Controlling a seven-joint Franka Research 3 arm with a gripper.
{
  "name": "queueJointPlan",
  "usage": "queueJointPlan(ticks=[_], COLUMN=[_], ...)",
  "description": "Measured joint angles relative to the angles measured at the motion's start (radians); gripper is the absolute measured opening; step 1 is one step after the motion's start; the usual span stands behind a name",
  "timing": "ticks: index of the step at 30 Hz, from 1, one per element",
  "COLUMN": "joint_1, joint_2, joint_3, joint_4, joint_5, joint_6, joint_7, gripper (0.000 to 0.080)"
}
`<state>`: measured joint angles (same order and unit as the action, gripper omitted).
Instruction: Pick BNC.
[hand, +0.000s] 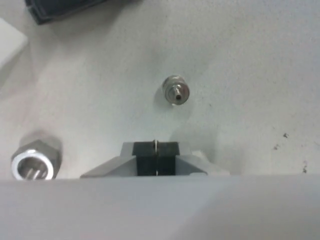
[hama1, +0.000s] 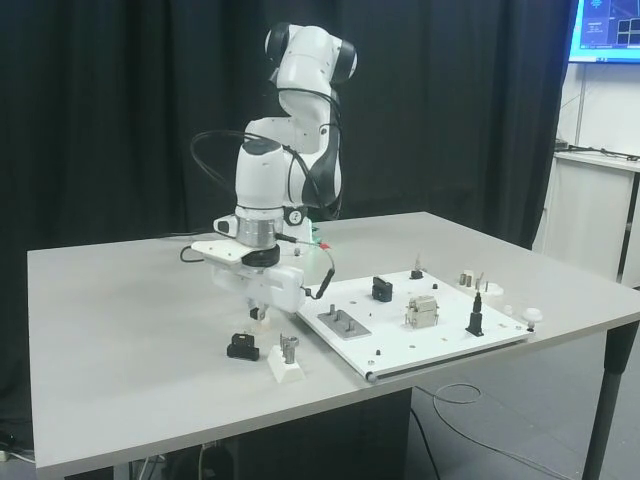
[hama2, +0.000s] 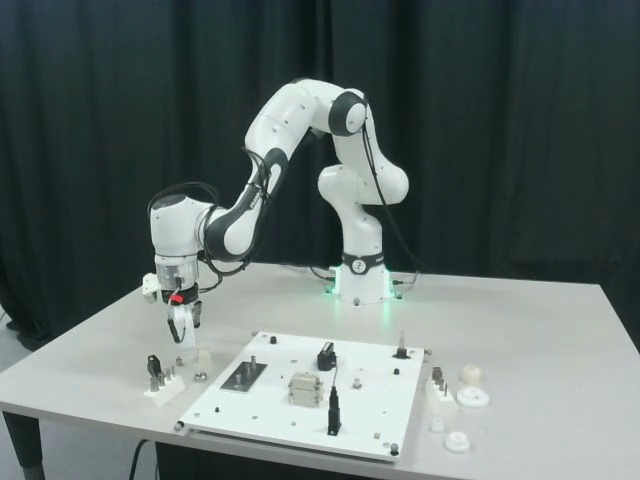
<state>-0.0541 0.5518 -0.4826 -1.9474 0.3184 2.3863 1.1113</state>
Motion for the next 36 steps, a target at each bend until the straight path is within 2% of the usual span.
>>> queueJointPlan(ticks=[13,36], joint_1=[0.017,0.025], joint_2=[-0.026,-0.048], joint_3=[-0.022,-0.025], joint_4=[0.0,0.002], joint_5=[-0.014,-0.035], joint_6=[-0.029,-0.034], joint_7=[0.01,0.012], gripper=[0.0001,0.0001])
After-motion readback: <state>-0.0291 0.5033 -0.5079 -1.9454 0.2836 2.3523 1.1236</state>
